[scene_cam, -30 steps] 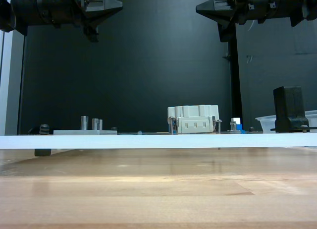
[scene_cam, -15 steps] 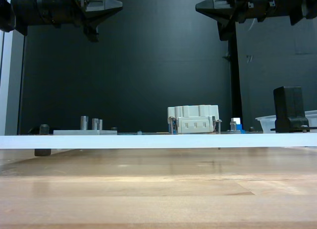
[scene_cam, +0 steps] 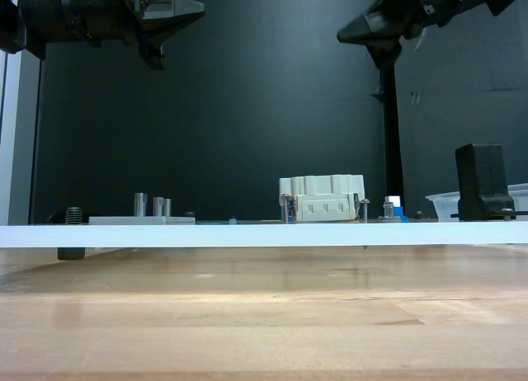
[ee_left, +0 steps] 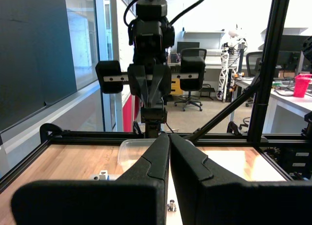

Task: Pick the 16mm bar and install on taskboard

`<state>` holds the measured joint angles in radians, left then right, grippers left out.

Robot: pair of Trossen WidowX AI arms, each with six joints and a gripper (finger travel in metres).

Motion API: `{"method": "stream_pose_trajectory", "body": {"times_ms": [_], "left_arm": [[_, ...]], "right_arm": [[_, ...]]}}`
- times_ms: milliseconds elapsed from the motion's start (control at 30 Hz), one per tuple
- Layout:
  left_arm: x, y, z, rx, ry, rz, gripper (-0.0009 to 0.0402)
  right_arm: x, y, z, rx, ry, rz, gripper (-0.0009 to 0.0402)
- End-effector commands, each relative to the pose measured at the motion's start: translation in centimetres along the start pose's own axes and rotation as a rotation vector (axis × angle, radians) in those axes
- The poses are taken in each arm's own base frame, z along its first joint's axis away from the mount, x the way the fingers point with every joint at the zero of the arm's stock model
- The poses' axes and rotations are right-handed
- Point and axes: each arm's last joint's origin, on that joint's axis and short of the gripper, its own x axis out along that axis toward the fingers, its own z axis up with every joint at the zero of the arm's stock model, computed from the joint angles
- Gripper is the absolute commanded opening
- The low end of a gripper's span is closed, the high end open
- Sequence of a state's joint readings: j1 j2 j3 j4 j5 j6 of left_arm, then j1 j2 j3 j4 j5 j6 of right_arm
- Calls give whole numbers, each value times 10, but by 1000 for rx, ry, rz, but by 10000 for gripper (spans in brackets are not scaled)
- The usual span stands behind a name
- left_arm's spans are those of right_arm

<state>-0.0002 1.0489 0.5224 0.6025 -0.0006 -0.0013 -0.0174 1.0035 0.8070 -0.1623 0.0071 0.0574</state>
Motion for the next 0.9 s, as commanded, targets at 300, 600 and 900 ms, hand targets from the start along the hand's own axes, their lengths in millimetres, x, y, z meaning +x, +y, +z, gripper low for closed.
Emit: {"method": "stream_pose_trajectory", "body": {"times_ms": [300, 600, 900], "left_arm": [[0, 0, 0, 0, -1, 0, 0], [0, 0, 0, 0, -1, 0, 0], [0, 0, 0, 0, -1, 0, 0]], "right_arm": [[-8, -1, -13, 7, 254, -15, 0], [-24, 0, -21, 8, 500, -27, 0], [-37, 0, -20, 3, 703, -38, 0]]}}
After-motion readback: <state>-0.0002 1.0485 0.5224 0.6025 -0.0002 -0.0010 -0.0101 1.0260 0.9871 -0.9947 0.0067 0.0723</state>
